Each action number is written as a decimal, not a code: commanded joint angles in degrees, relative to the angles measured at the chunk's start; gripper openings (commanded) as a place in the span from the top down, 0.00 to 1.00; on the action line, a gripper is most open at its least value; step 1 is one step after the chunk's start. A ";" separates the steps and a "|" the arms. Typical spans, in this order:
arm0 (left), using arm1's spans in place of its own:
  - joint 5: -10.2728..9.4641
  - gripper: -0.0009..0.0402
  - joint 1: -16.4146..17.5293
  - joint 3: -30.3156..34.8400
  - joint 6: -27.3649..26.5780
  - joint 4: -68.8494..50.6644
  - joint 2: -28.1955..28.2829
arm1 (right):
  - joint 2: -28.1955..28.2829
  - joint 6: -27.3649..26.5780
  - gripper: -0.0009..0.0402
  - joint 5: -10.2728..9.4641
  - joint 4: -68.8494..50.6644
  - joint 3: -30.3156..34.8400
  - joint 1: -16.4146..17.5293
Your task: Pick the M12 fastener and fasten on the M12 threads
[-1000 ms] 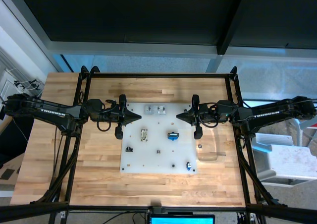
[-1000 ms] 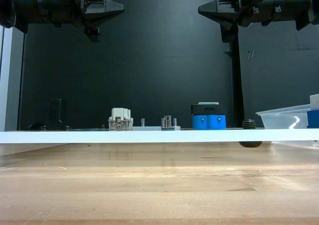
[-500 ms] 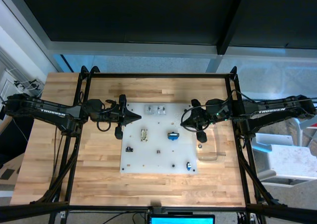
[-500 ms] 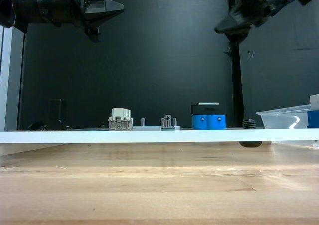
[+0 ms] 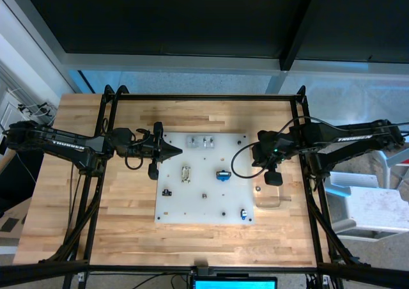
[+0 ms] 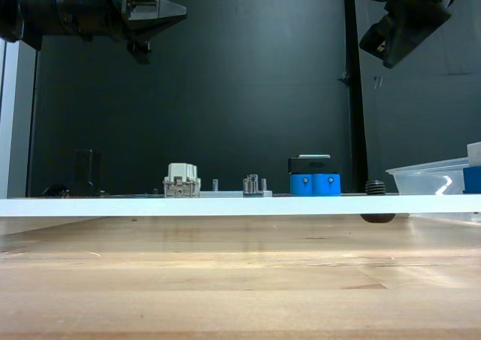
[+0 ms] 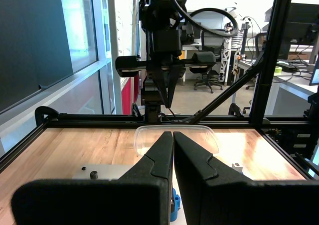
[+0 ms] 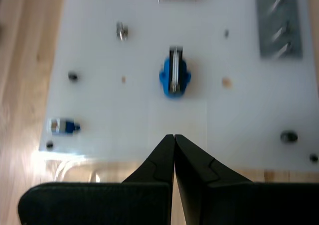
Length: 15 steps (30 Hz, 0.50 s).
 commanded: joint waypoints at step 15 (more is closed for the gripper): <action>0.00 0.98 0.00 0.02 0.02 0.02 0.02 | 15.34 -19.80 0.98 -0.24 -19.69 10.03 5.07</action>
